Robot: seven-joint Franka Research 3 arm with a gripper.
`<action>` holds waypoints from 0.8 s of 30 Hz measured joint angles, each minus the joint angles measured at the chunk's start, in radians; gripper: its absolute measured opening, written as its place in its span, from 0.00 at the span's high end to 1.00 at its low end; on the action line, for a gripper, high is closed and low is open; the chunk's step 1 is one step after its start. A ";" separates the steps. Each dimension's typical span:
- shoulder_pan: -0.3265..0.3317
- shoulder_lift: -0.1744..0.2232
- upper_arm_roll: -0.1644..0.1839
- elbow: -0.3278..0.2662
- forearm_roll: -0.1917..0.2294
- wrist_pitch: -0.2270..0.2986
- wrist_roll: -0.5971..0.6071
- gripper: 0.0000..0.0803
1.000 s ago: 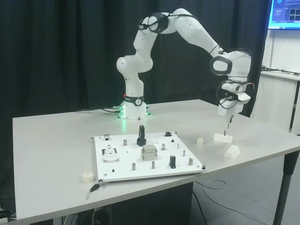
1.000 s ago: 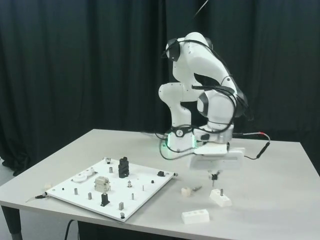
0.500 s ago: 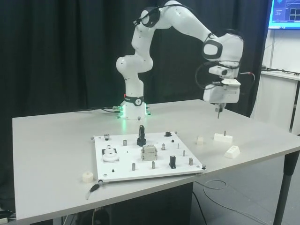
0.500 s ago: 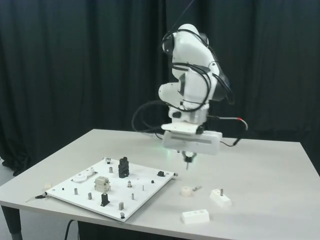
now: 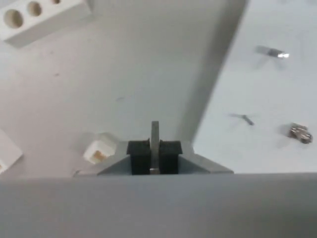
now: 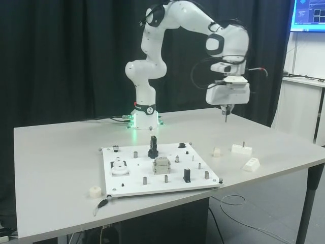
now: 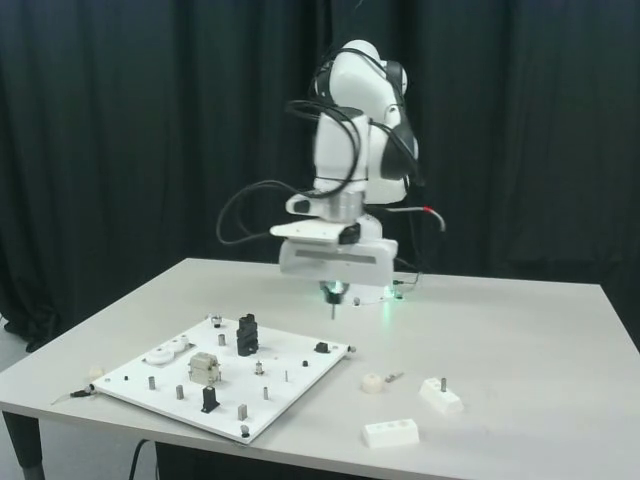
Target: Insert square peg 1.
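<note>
— What do the jaws [image 5: 154,157] have?

— They are closed on a thin grey square peg [image 5: 154,141], which sticks straight down past the black pads [image 5: 139,154].

— Where does that put the peg?

— High in the air, above the grey worktop [image 6: 61,147] near the far edge of the white board [image 7: 290,395], touching nothing but the jaws.

— And around it?

— On the worktop beside the board lies a small white cap [image 7: 372,382]. Farther out sits a white block [image 7: 440,397] with one pin standing in it, and nearer the front edge a white block with round holes [image 7: 391,432]. The board itself carries a black upright fixture [image 7: 246,335] and several short pegs.
</note>
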 joint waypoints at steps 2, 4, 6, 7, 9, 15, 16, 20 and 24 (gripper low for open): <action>-0.016 -0.009 -0.005 0.000 0.010 -0.006 0.000 0.96; -0.032 -0.018 -0.012 0.000 0.018 -0.016 0.000 0.96; -0.047 -0.028 -0.017 0.000 0.022 -0.025 0.000 0.96; -0.054 -0.033 -0.019 0.000 0.023 -0.030 0.000 0.96; -0.069 -0.041 -0.021 0.000 0.023 -0.039 -0.003 0.96; -0.103 -0.060 -0.035 -0.002 0.021 -0.062 -0.049 0.96; -0.106 -0.062 -0.040 -0.002 0.019 -0.065 -0.049 0.96; -0.112 -0.071 -0.064 -0.009 0.006 -0.080 -0.078 0.96; -0.117 -0.079 -0.087 -0.020 -0.001 -0.095 -0.176 0.96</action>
